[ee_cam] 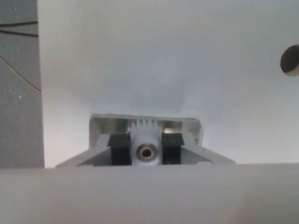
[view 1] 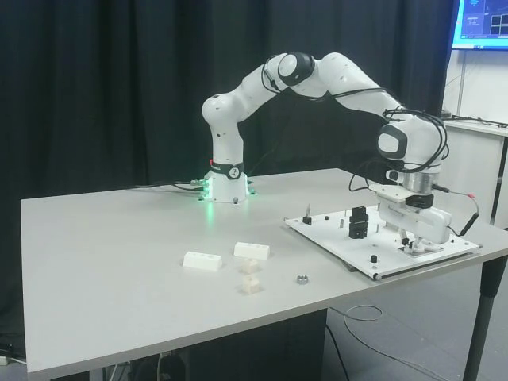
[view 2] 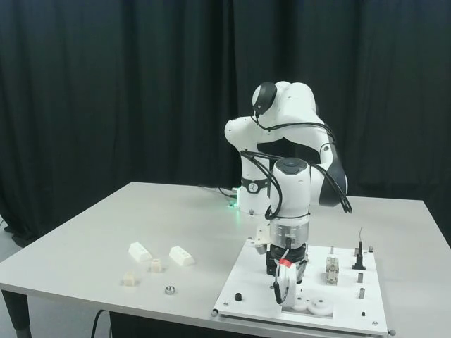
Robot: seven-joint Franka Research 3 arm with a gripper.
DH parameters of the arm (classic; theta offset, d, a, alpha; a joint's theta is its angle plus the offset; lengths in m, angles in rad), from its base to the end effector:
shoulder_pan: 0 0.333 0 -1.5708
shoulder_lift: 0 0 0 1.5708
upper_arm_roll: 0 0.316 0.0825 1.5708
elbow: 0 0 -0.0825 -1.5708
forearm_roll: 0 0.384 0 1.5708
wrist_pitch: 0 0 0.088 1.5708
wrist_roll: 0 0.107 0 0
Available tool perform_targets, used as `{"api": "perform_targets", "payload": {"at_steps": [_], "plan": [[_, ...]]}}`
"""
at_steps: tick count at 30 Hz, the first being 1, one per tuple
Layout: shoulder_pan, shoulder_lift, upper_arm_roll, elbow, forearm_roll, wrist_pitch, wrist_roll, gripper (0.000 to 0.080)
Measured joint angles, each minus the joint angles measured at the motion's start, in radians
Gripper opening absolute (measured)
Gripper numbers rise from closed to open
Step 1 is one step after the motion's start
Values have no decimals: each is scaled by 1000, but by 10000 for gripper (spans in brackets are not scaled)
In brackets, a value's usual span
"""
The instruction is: Remove small gear.
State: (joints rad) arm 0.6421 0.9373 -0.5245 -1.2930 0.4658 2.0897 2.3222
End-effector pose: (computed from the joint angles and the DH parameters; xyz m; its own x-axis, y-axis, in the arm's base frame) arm 0.7143 0.2043 0.2217 -0.6377 -0.7699 0.0239 -0.7701 0.6379 -0.0022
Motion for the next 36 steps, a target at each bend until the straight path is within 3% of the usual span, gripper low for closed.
{"api": "perform_targets", "payload": {"at_steps": [14, 26, 36], "plan": [[13, 4, -12, 0, -7, 2, -93, 136], [16, 4, -14, 0, -8, 3, -56, 136], [35, 11, -36, -1, -5, 4, -23, 136]]}}
